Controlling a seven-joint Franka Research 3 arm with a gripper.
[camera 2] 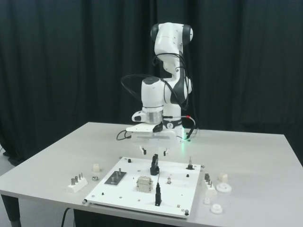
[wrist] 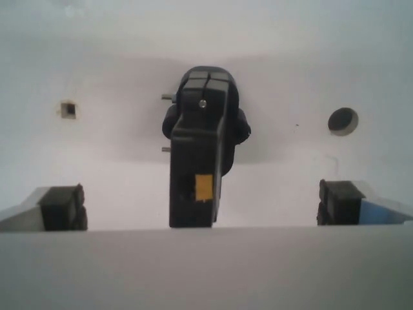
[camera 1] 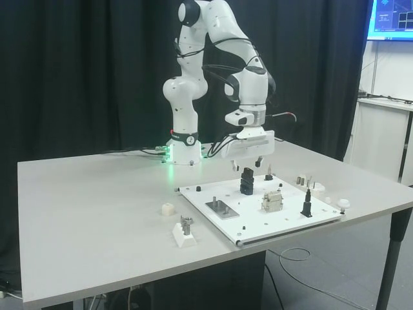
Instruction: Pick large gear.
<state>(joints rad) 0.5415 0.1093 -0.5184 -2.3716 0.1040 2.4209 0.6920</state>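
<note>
Several white gear discs lie on the grey table just off the white board's (camera 2: 128, 189) edge; the widest one, the large gear (camera 2: 223, 187) (camera 1: 319, 189), lies flat there and is absent from the wrist view. My gripper (camera 2: 153, 151) (camera 1: 250, 165) (wrist: 200, 205) hangs open over the board, well away from the gears. Directly under it stands a black upright part (camera 2: 154, 167) (camera 1: 246, 181) (wrist: 200, 148). The fingers (wrist: 61, 206) stand far apart on either side of that part, holding nothing.
On the board stand a grey connector block (camera 2: 143, 183), a black post (camera 2: 157, 194) and a metal plate (camera 2: 115, 177). A white holder with pegs (camera 2: 75, 183) and a small white cube (camera 2: 96, 167) sit beside the board. Another white gear (camera 2: 216, 208) lies near the table's front edge.
</note>
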